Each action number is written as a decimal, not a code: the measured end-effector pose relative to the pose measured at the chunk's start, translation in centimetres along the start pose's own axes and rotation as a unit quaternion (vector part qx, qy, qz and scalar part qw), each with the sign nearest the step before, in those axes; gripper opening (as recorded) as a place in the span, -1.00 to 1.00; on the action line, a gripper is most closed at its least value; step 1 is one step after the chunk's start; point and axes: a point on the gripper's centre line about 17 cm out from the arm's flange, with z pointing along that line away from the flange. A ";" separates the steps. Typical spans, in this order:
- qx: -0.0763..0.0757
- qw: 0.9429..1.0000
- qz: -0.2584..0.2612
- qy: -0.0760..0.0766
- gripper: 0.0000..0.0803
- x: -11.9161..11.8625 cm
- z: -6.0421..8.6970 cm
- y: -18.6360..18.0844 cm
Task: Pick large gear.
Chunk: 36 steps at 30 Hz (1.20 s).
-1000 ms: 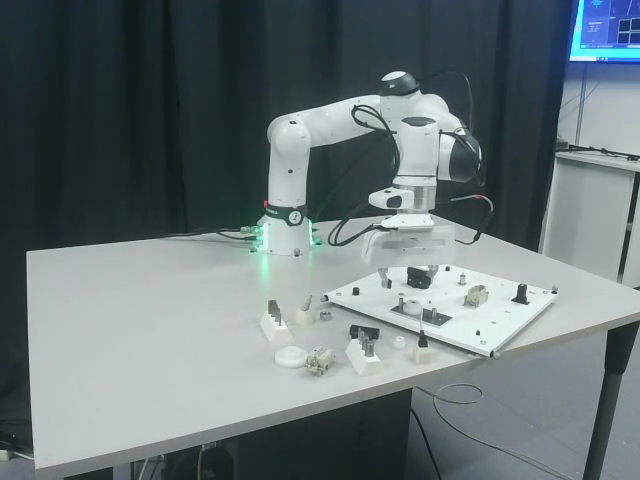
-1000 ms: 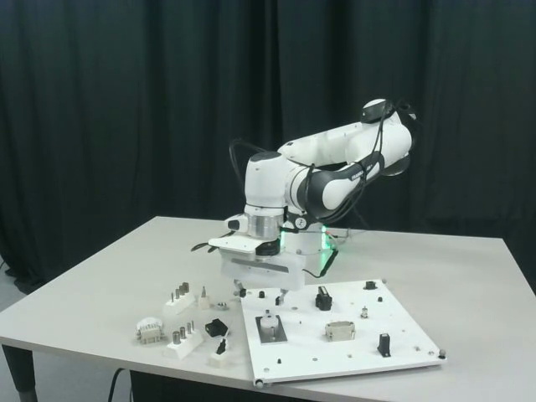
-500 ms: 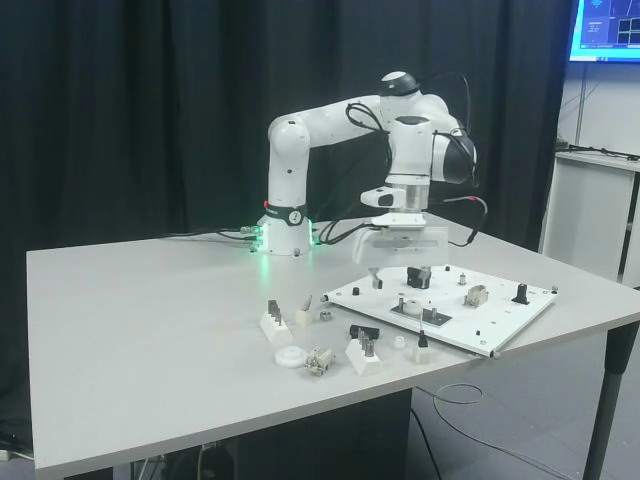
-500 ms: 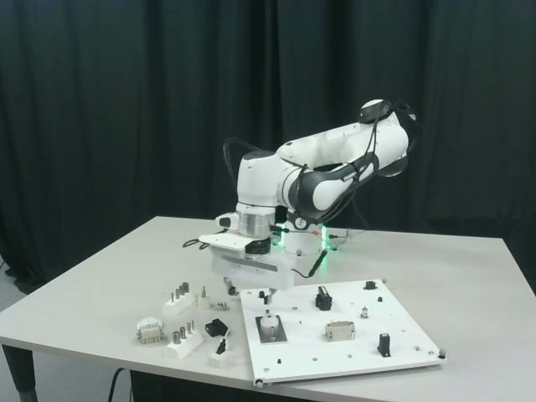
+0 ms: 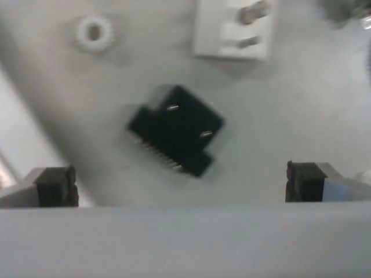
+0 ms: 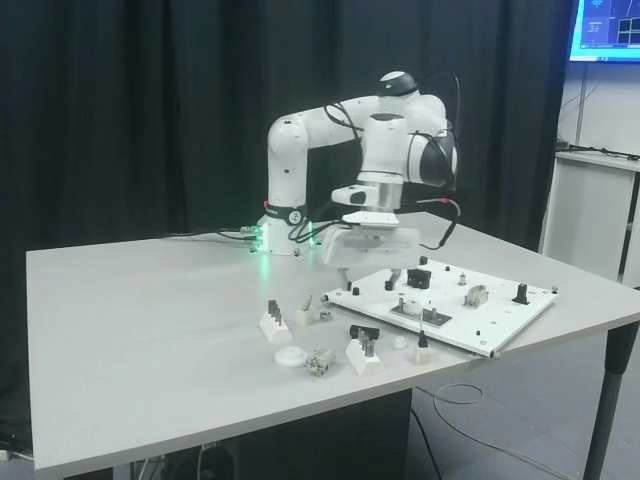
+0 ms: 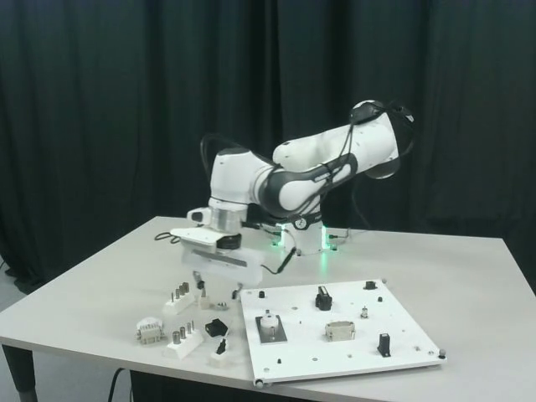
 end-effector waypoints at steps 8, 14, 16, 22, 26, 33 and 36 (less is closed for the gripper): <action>-0.007 1.000 -0.014 0.005 0.99 1.3 0.0 4.4; -0.009 1.000 -0.017 0.007 0.99 2.5 0.2 7.3; -0.007 1.000 -0.018 0.007 0.99 2.9 0.3 8.0; 0.001 1.000 -0.014 0.006 0.99 4.0 1.0 10.0; 0.005 1.000 -0.012 0.004 0.99 4.6 1.8 11.2; 0.016 1.000 -0.016 -0.003 0.99 5.1 3.4 13.1; 0.021 0.999 -0.028 -0.008 0.99 5.1 4.1 13.8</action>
